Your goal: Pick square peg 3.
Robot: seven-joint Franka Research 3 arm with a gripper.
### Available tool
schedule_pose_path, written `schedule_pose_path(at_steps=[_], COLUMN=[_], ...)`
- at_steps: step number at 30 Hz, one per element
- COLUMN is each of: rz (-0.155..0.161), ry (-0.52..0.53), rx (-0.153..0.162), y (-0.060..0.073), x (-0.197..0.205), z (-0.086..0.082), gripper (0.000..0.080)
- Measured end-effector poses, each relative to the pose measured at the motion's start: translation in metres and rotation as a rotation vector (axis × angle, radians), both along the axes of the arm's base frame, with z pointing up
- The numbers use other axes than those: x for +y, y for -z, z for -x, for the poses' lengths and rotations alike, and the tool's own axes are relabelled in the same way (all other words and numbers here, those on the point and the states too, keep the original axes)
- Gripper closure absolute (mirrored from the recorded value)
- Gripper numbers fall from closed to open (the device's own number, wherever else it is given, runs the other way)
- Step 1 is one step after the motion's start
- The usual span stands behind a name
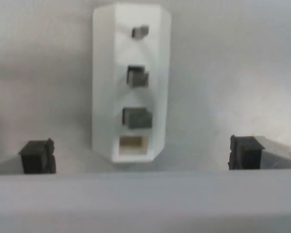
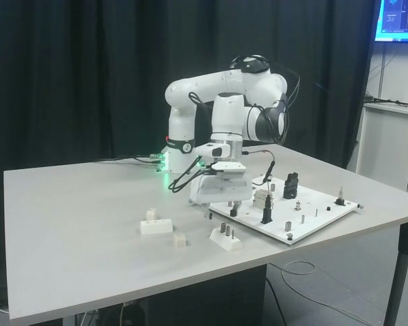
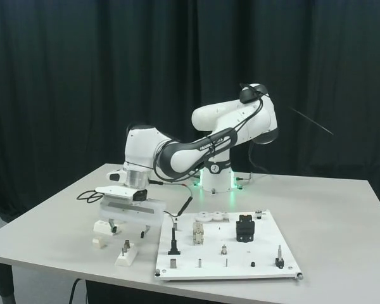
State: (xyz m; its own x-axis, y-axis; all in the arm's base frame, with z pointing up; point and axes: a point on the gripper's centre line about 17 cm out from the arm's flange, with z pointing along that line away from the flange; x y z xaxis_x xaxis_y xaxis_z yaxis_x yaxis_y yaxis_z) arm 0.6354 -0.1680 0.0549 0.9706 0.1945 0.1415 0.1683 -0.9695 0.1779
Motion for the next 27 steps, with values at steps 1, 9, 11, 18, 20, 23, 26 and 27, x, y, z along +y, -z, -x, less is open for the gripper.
schedule_pose_path(at_steps=[1,9,11,18,20,23,26,27], rz=[0.003,0.006,0.006,0.002,0.000,-0.004,-0.006,-0.006], ry=[-0.001,0.008,0.011,0.018,0.019,0.019,0.019,0.019], rx=[-0.007,-0.052,-0.057,-0.064,-0.062,-0.059,-0.055,-0.054], y=[-0.001,-0.007,-0.008,-0.008,-0.007,-0.004,-0.001,0.000], x=[0.000,-0.003,-0.004,-0.006,-0.006,-0.006,-0.005,-0.005], z=[-0.003,-0.015,-0.016,-0.016,-0.016,-0.015,-0.014,-0.013], gripper=[0.0003,0.0003,0.0003,0.0003,0.0003,0.0003,0.0003,0.0003])
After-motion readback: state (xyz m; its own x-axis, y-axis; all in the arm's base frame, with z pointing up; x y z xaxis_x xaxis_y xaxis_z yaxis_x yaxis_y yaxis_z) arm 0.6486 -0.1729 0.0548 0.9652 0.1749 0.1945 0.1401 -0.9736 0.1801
